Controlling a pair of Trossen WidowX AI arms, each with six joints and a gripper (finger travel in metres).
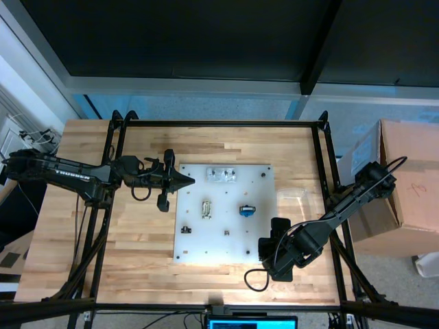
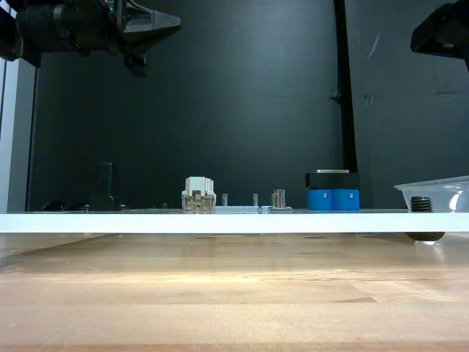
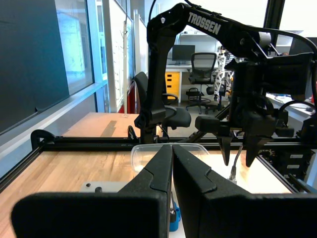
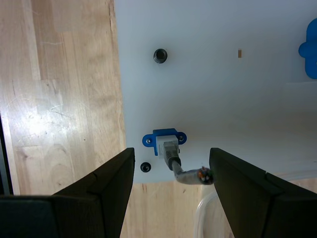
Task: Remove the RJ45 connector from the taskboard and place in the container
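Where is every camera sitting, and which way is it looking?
High: above the near edge, looking down; left gripper at the taskboard's left edge, right gripper over its near-right corner.
Low: tabletop height, looking level; arms overhead.
Left wrist: along its shut fingers toward the right gripper.
Right wrist: straight down between open fingers at the seated RJ45 connector.
High and low share the container.

My right gripper (image 4: pixel 171 150) hangs over the white board (image 4: pixel 223 99), fingers (image 4: pixel 106 188) spread wide. In the gap between them I see the grey RJ45 connector (image 4: pixel 169 148), ungripped and seated in its blue mount (image 4: pixel 148 140) near the board's edge. Its short cable (image 4: pixel 184 173) bends aside and ends in frayed wires. A black screw (image 4: pixel 160 55) sits farther in on the board. The wooden table (image 4: pixel 64 99) runs alongside.
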